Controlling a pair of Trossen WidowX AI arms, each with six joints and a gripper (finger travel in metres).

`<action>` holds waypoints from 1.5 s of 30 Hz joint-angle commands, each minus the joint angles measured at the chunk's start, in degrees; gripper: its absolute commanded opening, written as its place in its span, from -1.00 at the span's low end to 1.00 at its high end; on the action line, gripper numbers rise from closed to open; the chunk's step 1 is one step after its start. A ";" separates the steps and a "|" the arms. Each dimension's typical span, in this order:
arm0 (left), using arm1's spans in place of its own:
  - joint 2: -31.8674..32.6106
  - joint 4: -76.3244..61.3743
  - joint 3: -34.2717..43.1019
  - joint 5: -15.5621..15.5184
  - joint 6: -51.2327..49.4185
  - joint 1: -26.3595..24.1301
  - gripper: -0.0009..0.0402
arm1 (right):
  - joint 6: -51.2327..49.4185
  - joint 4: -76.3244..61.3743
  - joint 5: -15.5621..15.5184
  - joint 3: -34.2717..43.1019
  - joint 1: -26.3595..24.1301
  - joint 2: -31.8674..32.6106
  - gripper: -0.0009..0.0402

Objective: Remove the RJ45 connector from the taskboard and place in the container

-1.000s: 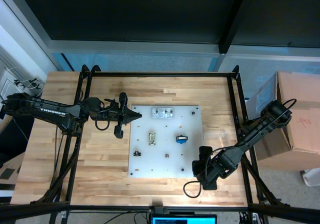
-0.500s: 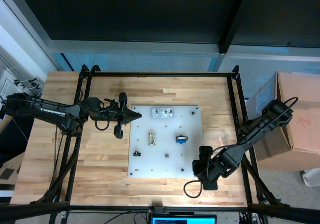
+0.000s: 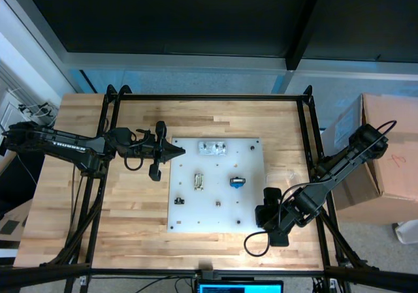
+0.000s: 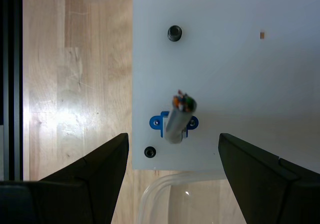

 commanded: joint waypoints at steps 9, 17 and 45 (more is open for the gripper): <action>0.02 0.00 0.00 0.00 0.00 0.00 -0.96 | -0.02 -0.15 0.04 0.00 0.02 0.07 0.27; 0.02 0.00 0.00 0.00 0.00 0.00 -0.96 | -0.04 2.23 0.13 -0.63 -0.48 1.11 0.27; 0.02 0.00 0.00 0.00 0.00 0.00 -0.96 | -0.09 4.83 0.87 -2.78 -0.35 2.32 -0.83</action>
